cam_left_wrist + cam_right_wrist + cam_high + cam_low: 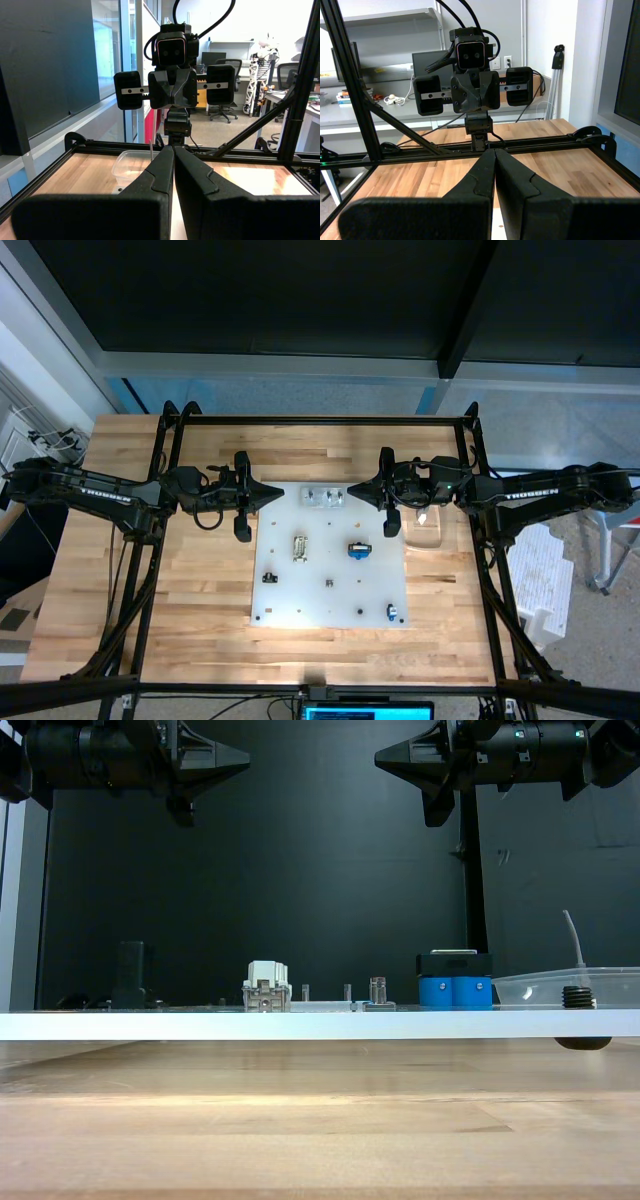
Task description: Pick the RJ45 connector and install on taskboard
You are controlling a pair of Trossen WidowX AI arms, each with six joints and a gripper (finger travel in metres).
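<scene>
The taskboard (300, 590) is a white square panel lying flat mid-table, seen edge-on in the low view (300, 1023). I cannot make out the RJ45 connector for sure; a thin whitish piece (572, 938) sticks up from the clear tray. My left gripper (282, 494) hovers high over the board's far left corner, shut and empty, its tips (173, 148) pressed together. My right gripper (350, 492) faces it from the right, a short gap away, also shut and empty (495, 150). Both hang well above the board (247, 760) (377, 760).
A clear plastic tray (425, 530) sits just off the board's right edge, under the right arm. On the board stand a blue block (358, 550), a silver-grey fitting (299, 547) and small black parts. A black frame (320, 421) rings the table.
</scene>
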